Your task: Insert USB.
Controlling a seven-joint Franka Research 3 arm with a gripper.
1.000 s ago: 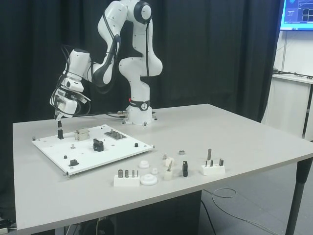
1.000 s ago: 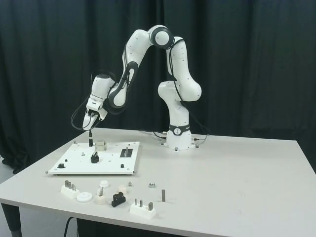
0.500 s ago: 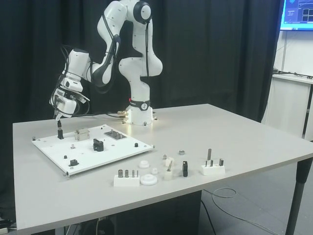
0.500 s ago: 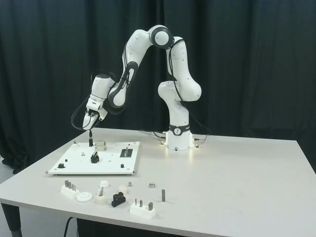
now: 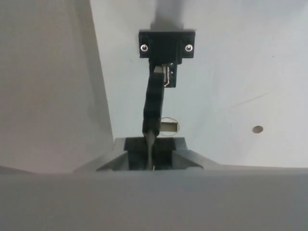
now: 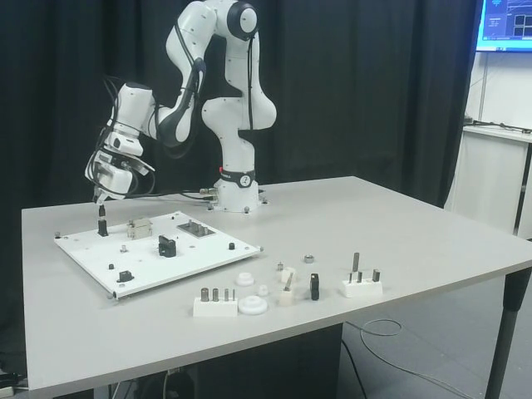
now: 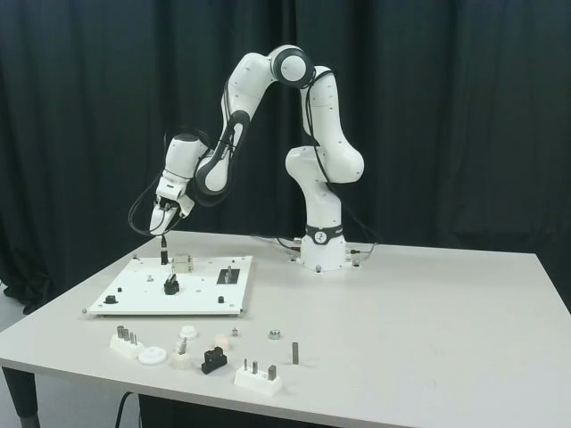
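overall, the grey worktop [image 6: 399, 224] carries the white arm [image 6: 208, 75], bolted at its far middle and reaching out to the left. a white board [image 6: 179, 253] lies flat on the worktop's left part, with small black and grey fittings on it. nearer the front edge, loose pieces sit in a row, among them two white blocks with pins [image 6: 214, 304] and a small black part [image 6: 314, 287].

the hand [image 6: 100, 196] hangs over the board's far left corner, its fingers drawn in narrow on the usb plug [image 5: 154, 103], a slim black piece that sticks out past the fingertips. in the wrist view the plug's tip reaches the black socket [image 5: 167, 50], a small bracket screwed to the board with two screws; whether the tip is inside or only touching cannot be told. in the second room view the hand [image 7: 162, 227] sits just above the socket [image 7: 163, 257], which stands upright on the board [image 7: 205, 294].
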